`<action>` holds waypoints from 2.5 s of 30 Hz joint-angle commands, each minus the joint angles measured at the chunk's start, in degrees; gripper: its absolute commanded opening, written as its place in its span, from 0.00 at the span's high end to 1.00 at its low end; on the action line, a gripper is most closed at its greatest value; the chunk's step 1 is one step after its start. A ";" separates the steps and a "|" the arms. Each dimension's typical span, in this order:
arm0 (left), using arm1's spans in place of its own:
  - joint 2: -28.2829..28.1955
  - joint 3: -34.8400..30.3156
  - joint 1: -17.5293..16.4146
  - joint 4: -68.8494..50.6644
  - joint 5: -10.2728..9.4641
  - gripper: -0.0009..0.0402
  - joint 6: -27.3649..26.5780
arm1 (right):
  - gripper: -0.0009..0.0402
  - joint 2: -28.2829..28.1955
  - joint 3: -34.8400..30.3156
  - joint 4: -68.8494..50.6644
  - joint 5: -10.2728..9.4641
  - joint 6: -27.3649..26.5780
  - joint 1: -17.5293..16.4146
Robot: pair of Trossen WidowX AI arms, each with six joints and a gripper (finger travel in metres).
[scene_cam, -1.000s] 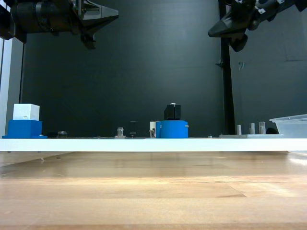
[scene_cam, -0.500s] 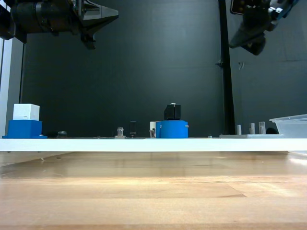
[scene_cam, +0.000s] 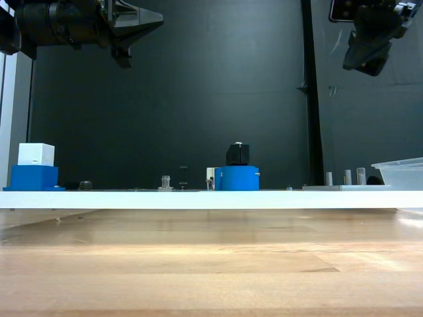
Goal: Pick the 16mm cylinder and place it in the taskboard
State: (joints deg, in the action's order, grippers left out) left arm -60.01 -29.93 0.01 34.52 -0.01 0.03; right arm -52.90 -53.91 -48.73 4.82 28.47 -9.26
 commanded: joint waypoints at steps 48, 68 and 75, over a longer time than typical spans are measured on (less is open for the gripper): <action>0.00 -0.02 0.00 0.02 0.00 0.98 0.02 | 0.98 -17.00 -3.76 -19.82 -1.36 4.26 -18.56; 0.00 -0.02 -0.02 0.02 0.00 0.98 0.02 | 0.81 -17.00 -2.01 -19.08 0.33 4.66 -19.04; 0.00 -0.02 -0.02 0.02 0.00 0.98 0.00 | 0.69 -17.86 -0.96 -18.01 0.31 4.66 -19.19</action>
State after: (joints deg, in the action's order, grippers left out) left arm -59.99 -29.93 0.01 34.54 -0.01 0.03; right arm -70.46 -55.05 -67.16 5.17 33.15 -28.40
